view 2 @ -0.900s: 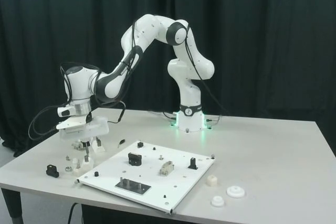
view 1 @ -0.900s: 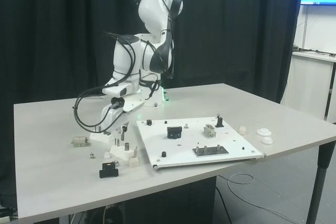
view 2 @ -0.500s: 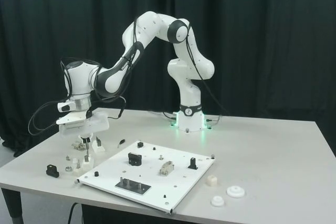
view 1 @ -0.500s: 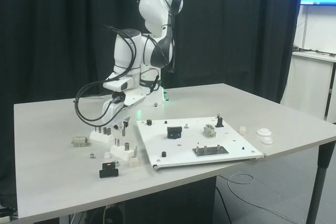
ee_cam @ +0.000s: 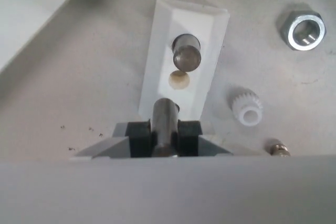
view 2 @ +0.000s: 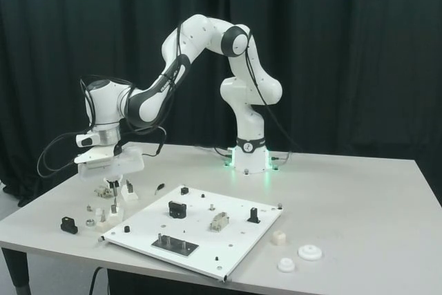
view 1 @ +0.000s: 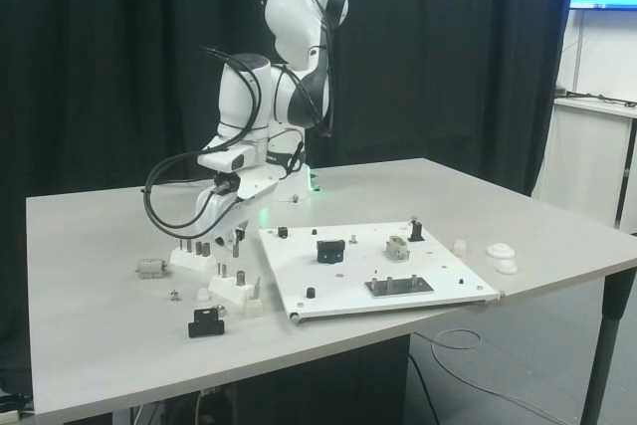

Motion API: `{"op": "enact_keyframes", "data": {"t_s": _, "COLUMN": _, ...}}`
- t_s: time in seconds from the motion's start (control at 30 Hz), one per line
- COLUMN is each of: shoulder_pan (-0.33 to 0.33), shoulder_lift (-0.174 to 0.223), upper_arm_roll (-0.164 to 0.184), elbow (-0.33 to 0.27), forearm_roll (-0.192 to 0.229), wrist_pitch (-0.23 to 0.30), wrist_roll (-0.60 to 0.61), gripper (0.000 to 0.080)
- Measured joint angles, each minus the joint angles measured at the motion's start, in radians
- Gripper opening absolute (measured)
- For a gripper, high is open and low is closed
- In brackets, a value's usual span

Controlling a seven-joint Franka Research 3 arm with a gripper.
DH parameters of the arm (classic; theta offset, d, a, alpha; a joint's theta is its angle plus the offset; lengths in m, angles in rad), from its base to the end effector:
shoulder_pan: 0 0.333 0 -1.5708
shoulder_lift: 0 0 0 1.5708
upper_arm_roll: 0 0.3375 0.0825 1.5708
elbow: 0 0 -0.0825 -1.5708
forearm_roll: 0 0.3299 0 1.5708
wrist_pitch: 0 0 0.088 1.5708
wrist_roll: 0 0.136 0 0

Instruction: Insert round peg 3.

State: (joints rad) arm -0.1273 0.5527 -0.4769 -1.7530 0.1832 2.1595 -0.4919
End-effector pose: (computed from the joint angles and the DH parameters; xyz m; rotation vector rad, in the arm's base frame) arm 0.5314 -0.3152 0.3002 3.0820 -0.2616 -0.1815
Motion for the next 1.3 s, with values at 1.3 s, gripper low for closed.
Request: {"op": "enact_keyframes", "data": {"t_s": 1.3, "shoulder_pan": 0.222, "shoulder_lift": -0.027, "upper_arm_roll": 0.002, "elbow": -0.003, "forearm_roll": 0.153, "wrist_pitch": -0.12, "wrist_roll": 0.272, "gripper": 0.0103}}
